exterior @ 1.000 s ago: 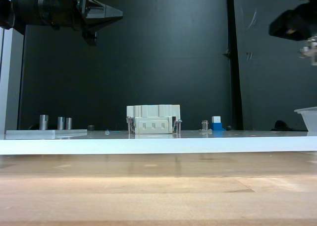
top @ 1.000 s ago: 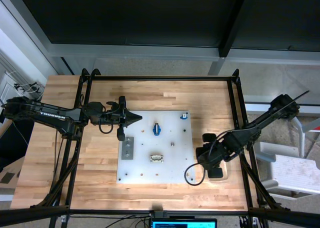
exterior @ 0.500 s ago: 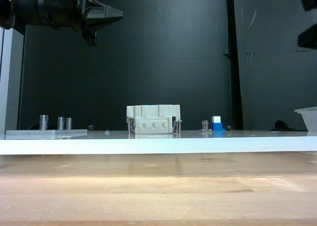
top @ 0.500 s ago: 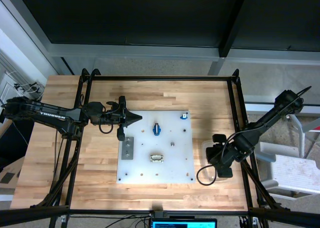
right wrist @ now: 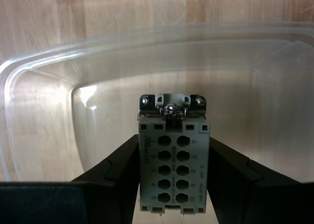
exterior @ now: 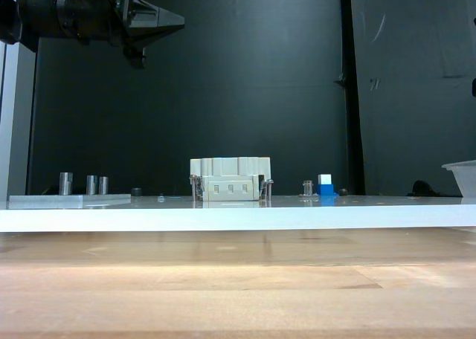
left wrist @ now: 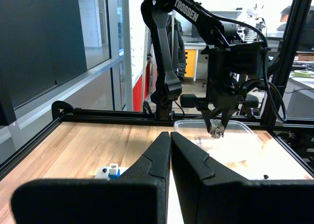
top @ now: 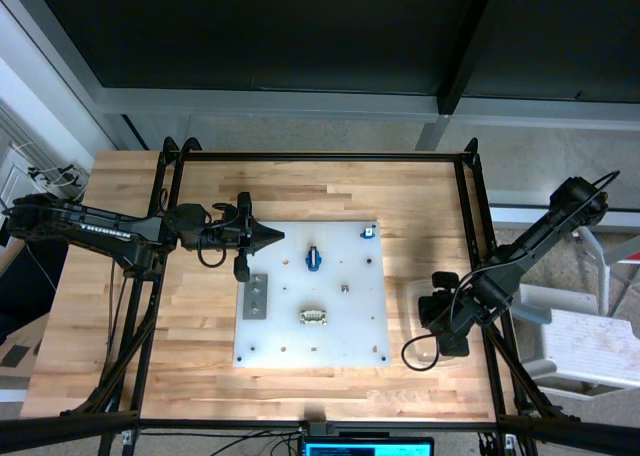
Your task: Remove the HAN10-E connector and place it in the container
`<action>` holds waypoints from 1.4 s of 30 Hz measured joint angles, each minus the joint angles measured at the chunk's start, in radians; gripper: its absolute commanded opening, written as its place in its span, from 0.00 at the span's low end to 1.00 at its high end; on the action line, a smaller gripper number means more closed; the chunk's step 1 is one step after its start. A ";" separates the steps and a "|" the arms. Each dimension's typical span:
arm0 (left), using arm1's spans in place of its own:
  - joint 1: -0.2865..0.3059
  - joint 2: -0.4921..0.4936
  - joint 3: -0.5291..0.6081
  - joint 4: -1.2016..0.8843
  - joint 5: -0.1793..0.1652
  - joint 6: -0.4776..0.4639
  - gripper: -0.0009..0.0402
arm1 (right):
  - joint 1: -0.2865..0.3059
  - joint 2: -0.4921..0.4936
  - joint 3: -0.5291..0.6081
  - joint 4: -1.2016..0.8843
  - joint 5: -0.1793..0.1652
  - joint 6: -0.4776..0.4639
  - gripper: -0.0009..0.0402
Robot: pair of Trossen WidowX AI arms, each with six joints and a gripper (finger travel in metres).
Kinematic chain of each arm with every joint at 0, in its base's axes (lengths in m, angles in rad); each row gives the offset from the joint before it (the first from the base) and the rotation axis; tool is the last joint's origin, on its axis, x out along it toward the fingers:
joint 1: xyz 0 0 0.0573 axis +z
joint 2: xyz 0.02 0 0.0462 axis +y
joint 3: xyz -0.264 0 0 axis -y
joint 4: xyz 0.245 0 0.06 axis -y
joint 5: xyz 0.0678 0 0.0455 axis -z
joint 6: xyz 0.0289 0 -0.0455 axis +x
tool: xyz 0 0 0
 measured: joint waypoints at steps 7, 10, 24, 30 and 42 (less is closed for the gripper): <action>0.000 0.000 0.000 0.000 0.000 0.000 0.02 | 0.002 0.000 -0.077 0.087 0.000 0.027 0.03; 0.000 0.000 0.000 0.000 0.000 0.000 0.02 | 0.002 0.001 -0.106 0.124 -0.001 0.040 0.03; 0.000 0.000 0.000 0.000 0.000 0.000 0.02 | 0.002 0.062 -0.122 0.161 0.000 0.050 0.03; 0.000 0.000 0.000 0.000 0.000 0.000 0.02 | 0.002 0.085 -0.122 0.167 0.000 0.051 0.03; 0.000 0.000 0.000 0.000 0.000 0.000 0.02 | 0.002 0.087 -0.122 0.172 -0.001 0.053 0.22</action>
